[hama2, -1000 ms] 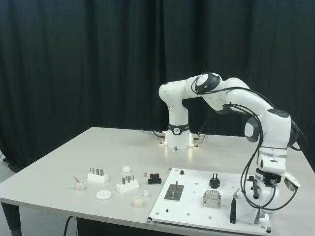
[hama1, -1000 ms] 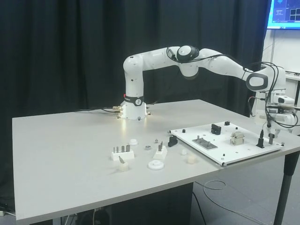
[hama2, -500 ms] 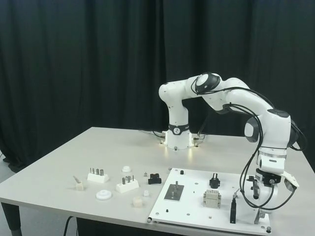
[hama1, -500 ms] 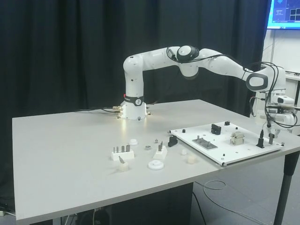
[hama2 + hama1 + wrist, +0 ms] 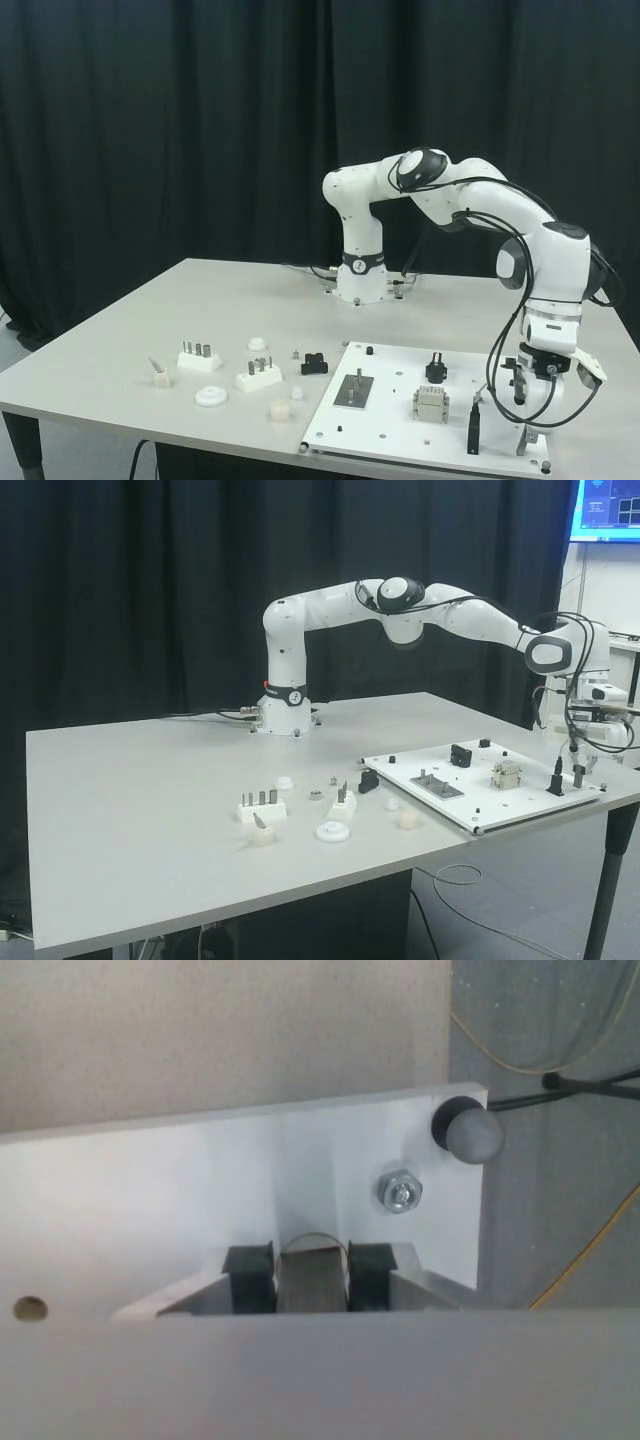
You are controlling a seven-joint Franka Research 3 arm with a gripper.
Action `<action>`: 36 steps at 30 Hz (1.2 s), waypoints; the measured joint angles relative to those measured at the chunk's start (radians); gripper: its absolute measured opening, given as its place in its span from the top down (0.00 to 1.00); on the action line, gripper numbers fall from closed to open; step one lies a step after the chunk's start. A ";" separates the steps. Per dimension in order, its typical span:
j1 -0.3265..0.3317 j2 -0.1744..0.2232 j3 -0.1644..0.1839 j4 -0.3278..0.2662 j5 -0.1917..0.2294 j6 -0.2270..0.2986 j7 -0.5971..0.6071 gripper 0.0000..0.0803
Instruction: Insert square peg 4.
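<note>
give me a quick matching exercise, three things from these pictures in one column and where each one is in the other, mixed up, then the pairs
Things:
1. square peg
2. gripper
3. white gear

Places:
A. flat on the grey table, away from the white board
B. over a corner of the white board
C. between the two black pads

Pairs: 1-C, 2-B, 3-A

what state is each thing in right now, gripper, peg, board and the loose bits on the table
gripper: fingers shut on the square peg, above a corner of the white board
square peg: held upright between the fingers, not yet inserted
white board: flat on the grey table, fixtures upright
peg holders: standing on the table, pegs upright, untouched
</note>
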 joint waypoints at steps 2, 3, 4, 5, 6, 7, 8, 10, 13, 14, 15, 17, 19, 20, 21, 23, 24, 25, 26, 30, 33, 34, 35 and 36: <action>0.000 0.000 0.000 0.000 0.000 -0.001 0.000 0.81; -0.001 -0.001 0.000 0.000 0.000 -0.002 0.001 0.81; -0.001 -0.001 0.000 0.000 0.001 -0.003 0.002 0.81; -0.002 -0.001 0.001 0.000 0.001 -0.003 0.003 0.81; -0.002 -0.002 0.001 0.000 0.001 -0.004 0.004 0.81; -0.003 -0.002 0.001 0.000 0.002 -0.005 0.004 0.81; -0.003 -0.002 0.002 0.000 0.002 -0.005 0.004 0.81; -0.004 -0.003 0.003 0.000 0.003 -0.006 0.004 0.81; -0.006 -0.004 0.007 0.000 0.003 -0.006 0.004 0.81; -0.007 -0.005 0.008 0.000 0.003 -0.006 0.004 0.81; -0.008 -0.005 0.009 0.000 0.003 -0.006 0.004 0.81; -0.010 -0.006 0.011 0.000 0.003 -0.006 0.003 0.81; -0.011 -0.007 0.013 0.001 0.003 -0.006 -0.003 0.81; -0.011 -0.007 0.013 0.001 0.003 -0.006 -0.007 0.81; -0.011 -0.007 0.013 0.001 0.003 -0.006 -0.011 0.81; -0.013 -0.007 0.014 0.001 0.003 -0.005 -0.023 0.81; -0.014 -0.007 0.015 0.001 0.003 -0.005 -0.030 0.75; -0.015 -0.007 0.015 0.001 0.003 -0.005 -0.035 0.75; -0.016 -0.007 0.015 0.001 0.003 -0.005 -0.038 0.75; -0.021 -0.007 0.015 0.001 0.003 -0.003 -0.038 0.32; -0.025 -0.007 0.015 0.001 0.003 0.000 -0.038 0.32; -0.027 -0.007 0.015 0.001 0.003 0.001 -0.038 0.32; -0.028 -0.007 0.015 0.001 0.003 0.002 -0.038 0.32; -0.029 -0.007 0.015 0.001 0.003 0.002 -0.038 0.32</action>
